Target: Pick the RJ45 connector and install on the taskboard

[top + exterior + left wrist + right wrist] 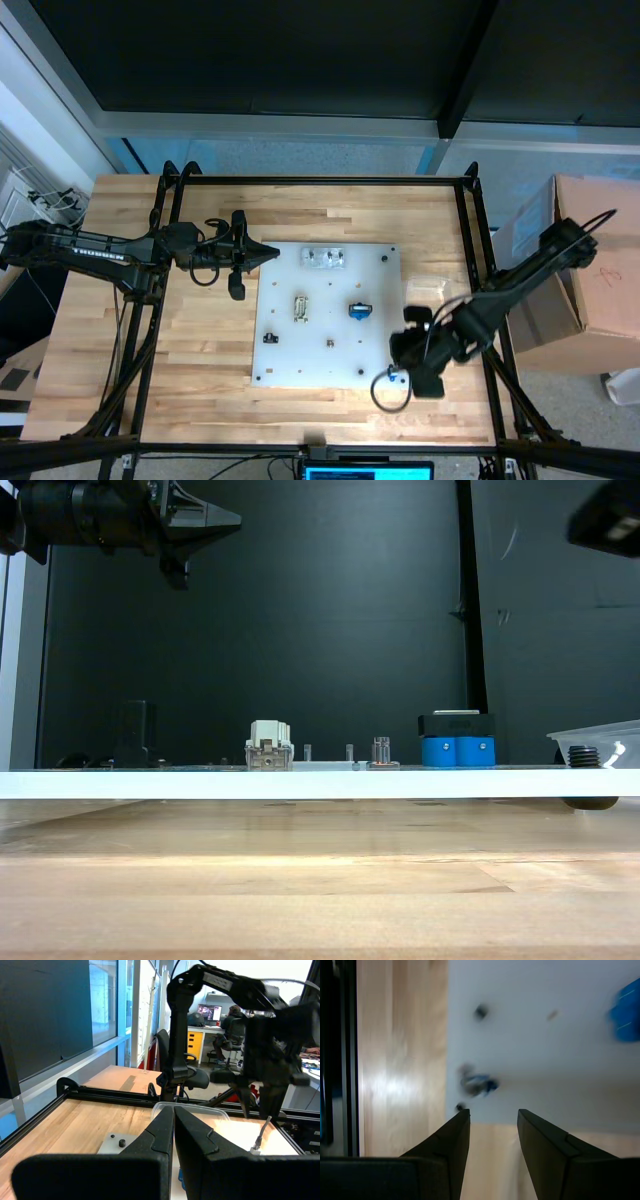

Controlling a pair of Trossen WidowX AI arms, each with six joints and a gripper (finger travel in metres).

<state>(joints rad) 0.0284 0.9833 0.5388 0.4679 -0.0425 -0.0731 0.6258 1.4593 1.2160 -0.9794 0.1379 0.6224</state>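
rj45 connector (pixel 477 1084) is lying loose on the board (pixel 310 350), right by its near right corner, with its cable (pixel 385 392) looping past the edge. right claw (pixel 493 1114) hovers over it, fingers apart, nothing in them. left claw (pixel 173 1110) is pinched together, up high over the board's left edge. my worry: if the claw comes down a bit off-centre, the plug skids off the corner, or the stiff cable twists it in the pinch.

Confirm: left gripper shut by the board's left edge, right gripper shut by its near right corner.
Wrong: the right wrist view shows the right gripper open, jaws empty, by the board's near right corner. The left gripper is shut by its left edge. Where the connector is I cannot tell.
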